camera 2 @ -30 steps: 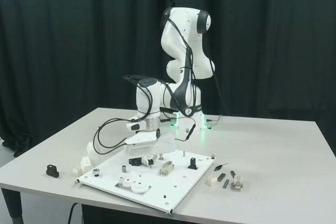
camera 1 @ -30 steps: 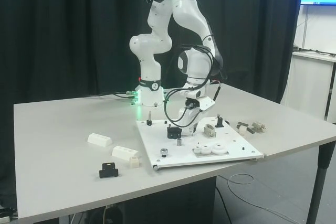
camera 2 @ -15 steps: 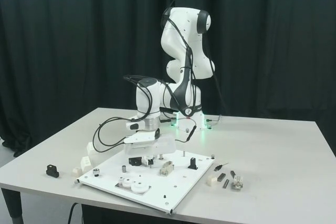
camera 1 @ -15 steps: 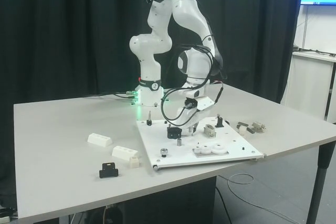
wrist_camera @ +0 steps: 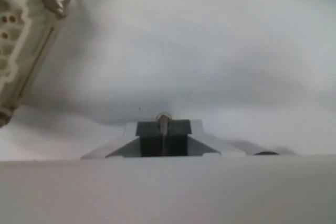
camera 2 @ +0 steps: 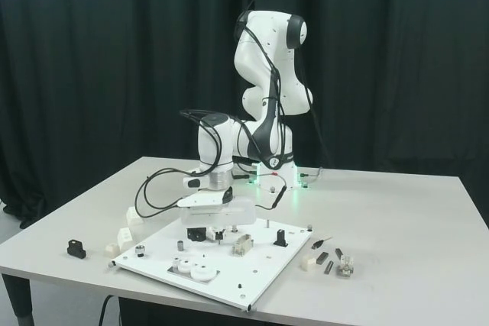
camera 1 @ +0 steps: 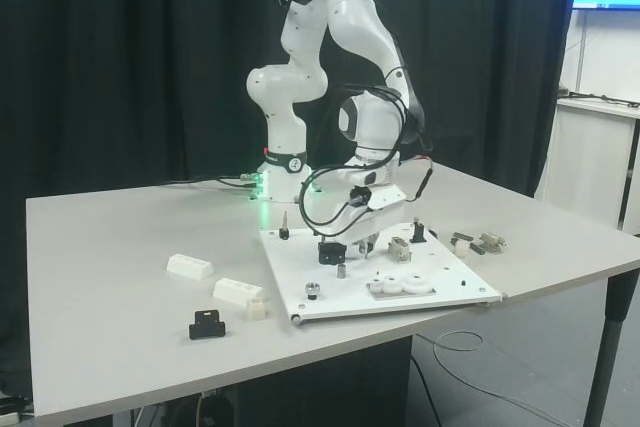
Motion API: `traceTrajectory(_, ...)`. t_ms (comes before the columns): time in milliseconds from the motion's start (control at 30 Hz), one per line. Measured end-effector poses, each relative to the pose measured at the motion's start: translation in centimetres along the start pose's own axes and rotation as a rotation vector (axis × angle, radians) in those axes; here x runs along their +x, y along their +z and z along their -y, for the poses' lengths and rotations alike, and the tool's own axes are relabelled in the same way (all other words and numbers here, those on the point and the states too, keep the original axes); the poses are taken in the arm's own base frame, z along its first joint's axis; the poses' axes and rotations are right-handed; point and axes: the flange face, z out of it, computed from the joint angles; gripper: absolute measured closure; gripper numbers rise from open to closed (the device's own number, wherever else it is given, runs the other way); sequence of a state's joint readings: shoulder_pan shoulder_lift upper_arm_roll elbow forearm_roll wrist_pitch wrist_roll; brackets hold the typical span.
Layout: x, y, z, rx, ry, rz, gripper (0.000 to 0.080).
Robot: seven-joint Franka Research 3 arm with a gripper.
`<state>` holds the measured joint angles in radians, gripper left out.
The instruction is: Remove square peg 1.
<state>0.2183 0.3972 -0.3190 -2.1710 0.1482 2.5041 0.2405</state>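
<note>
In the wrist view a thin grey metal peg (wrist_camera: 163, 121) stands upright between the two dark pads of my gripper (wrist_camera: 163, 136), which is shut on it just above the white board (wrist_camera: 210, 51). In the first room view the gripper (camera 1: 362, 242) hangs low over the middle of the white board (camera 1: 295, 282), beside a black block (camera 1: 331, 252). The second room view shows the gripper (camera 2: 220, 231) over the board (camera 2: 256, 276); the peg is too small to make out in either room view.
A white connector (wrist_camera: 21, 51) is mounted on the board near the gripper. White gears (camera 1: 403, 285) and a black post (camera 1: 418, 232) also stand on the board. Loose white blocks (camera 1: 190, 266) and a black piece (camera 1: 207, 324) lie on the table; small parts (camera 1: 480, 242) lie beyond the board's other side.
The hand has risen slightly above the board and its cable loop has shifted. Nothing else on the table has moved.
</note>
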Motion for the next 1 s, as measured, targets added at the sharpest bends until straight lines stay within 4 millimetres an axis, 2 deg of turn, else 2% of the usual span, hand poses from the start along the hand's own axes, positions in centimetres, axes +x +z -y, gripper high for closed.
traceTrajectory(567, -0.03, -0.07, -0.04, 0.001, 0.066, 0.000, 0.0780)
traceTrajectory(1000, -0.10, -0.33, -0.08, 0.002, 0.008, -0.003, 0.0780)
